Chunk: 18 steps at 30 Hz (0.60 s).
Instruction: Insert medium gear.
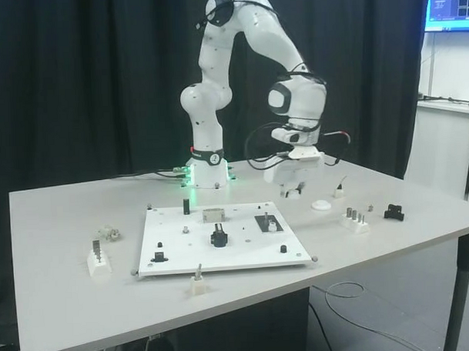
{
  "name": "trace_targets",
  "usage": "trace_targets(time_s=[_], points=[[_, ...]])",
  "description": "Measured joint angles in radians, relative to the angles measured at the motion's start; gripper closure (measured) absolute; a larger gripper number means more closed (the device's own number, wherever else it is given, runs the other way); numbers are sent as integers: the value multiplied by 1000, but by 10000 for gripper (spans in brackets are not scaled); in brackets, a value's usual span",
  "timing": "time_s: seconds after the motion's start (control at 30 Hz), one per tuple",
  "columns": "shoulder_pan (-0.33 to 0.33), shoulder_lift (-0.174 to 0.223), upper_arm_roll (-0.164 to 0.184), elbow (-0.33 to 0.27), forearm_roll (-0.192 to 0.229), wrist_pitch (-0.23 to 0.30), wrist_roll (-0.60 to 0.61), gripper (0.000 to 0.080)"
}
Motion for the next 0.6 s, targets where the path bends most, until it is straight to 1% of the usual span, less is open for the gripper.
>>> trace_targets(time_s=[0.27,0.47,0.6], points=[[-50,-10,0,-44,53,63,-90,404],[-79,-10,0,-54,89,84,-143,404],[-97,-10,0,-56,111,89,-168,404]])
